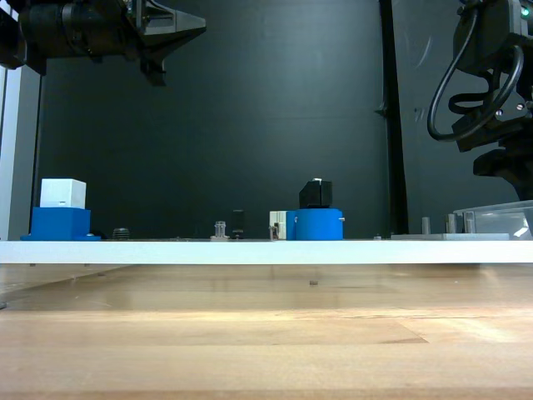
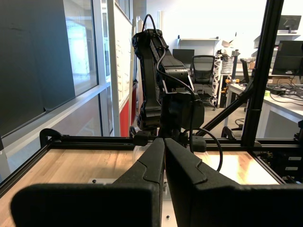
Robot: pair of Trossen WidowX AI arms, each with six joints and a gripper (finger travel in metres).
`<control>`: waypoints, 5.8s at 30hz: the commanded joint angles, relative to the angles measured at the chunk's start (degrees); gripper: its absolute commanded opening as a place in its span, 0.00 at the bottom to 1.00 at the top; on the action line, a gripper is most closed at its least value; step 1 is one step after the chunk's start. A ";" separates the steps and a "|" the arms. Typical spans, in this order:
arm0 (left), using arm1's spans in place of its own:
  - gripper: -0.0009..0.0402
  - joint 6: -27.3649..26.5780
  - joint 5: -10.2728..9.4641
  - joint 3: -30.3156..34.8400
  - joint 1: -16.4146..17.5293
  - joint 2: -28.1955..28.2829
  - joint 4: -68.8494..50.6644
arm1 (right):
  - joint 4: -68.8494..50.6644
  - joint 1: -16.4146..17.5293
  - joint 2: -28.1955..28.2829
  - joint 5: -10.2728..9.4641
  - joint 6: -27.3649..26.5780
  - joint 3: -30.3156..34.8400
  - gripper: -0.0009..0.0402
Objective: Pick the 16mm cylinder and place it in the taskboard
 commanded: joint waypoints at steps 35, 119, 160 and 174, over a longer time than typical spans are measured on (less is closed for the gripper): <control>0.02 0.02 0.00 0.02 0.02 0.00 0.02 | -14.43 0.02 -4.92 -0.50 0.07 10.91 0.10; 0.02 0.02 0.00 0.02 0.00 0.00 0.02 | -14.34 1.46 24.92 -0.44 -6.03 41.86 0.10; 0.02 0.02 0.00 0.02 0.02 0.00 0.02 | -9.20 1.38 33.81 0.15 -5.95 45.07 0.10; 0.02 0.00 0.00 0.02 0.00 0.00 0.02 | -8.63 1.38 33.81 0.11 -5.79 43.74 0.10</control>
